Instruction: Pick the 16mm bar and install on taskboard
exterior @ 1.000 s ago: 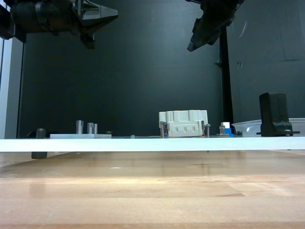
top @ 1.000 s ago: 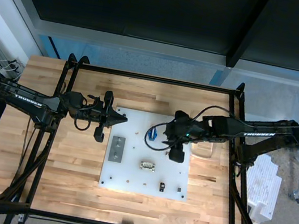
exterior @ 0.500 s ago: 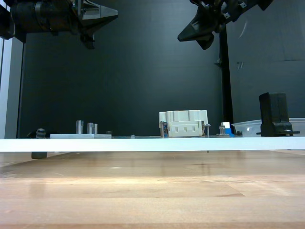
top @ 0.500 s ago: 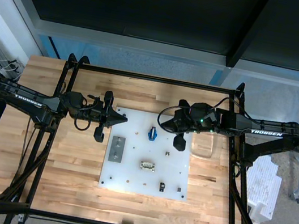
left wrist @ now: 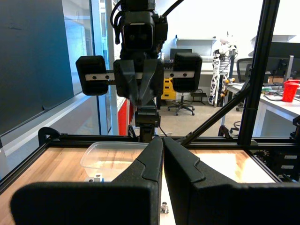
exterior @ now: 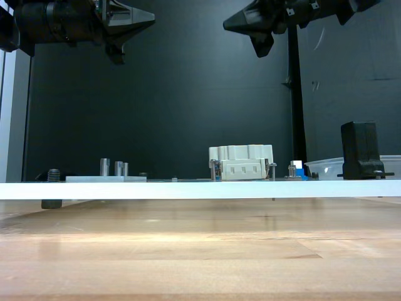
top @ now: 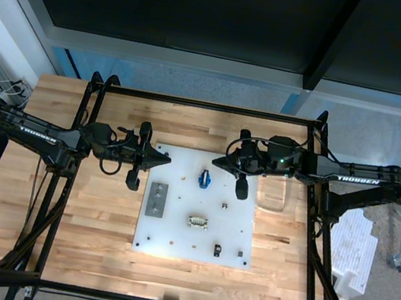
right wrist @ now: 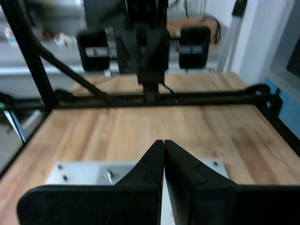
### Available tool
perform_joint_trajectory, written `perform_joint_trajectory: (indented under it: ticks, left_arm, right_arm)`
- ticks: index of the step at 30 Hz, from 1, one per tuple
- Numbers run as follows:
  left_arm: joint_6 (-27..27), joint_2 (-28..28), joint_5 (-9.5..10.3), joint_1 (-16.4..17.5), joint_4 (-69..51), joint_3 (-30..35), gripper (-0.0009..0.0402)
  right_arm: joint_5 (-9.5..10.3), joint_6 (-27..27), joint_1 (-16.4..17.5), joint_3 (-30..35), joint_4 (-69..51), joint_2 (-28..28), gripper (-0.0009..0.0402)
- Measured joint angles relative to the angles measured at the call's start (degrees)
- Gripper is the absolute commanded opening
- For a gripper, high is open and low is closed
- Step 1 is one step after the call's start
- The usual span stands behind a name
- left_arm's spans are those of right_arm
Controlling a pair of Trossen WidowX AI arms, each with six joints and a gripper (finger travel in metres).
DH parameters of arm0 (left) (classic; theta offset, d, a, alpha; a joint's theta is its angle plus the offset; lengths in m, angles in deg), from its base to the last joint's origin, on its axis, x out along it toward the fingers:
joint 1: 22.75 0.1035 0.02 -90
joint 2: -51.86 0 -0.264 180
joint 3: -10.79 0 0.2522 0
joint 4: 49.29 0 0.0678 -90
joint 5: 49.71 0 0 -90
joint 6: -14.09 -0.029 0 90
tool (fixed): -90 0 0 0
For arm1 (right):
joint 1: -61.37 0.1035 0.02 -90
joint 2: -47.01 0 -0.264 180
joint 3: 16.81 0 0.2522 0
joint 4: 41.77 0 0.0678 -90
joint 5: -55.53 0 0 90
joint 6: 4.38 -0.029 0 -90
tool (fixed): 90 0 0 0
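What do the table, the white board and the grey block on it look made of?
Table: pale wood, visible plank grain. Taskboard: probably plastic, smooth uniform white. Grey block: likely metal, dull sheen. Left tool, shut, hangs by the board's far left corner; right tool, shut, above its far edge.

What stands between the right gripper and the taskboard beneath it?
Nothing visible. The right gripper, shut and empty, hangs high over the far edge of the taskboard, with only open air beneath it in the low view. The left gripper, also shut, hangs above the board's far-left corner.
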Motion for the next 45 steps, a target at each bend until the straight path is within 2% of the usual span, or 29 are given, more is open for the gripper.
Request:
perform_joint_trajectory:
  ticks: [13, 18, 24, 27, 45]
  left_arm:
    - [0.02, -0.02, 0.0, 0.0, 0.0, -0.02, 0.0]
    - [0.0, 0.0, 0.02, 0.0, 0.0, -0.02, 0.0]
    - [0.02, 0.0, 0.0, 0.0, 0.0, 0.0, 0.0]
    - [0.0, 0.0, 0.0, 0.0, 0.0, 0.0, 0.0]
    - [0.0, 0.0, 0.0, 0.0, 0.0, 0.0, 0.0]
  right_arm:
    - [1.11, -2.95, 0.17, -7.34, 16.35, -1.03, 0.0]
    - [-0.24, -4.52, 0.35, -9.29, 18.75, -2.03, 0.0]
    - [-0.55, -4.07, 0.55, -11.08, 20.15, -3.74, 0.0]
    - [-1.77, -4.02, 0.61, -12.22, 20.57, -4.48, 0.0]
    - [-1.95, -4.68, 0.72, -15.58, 23.69, -5.35, 0.0]
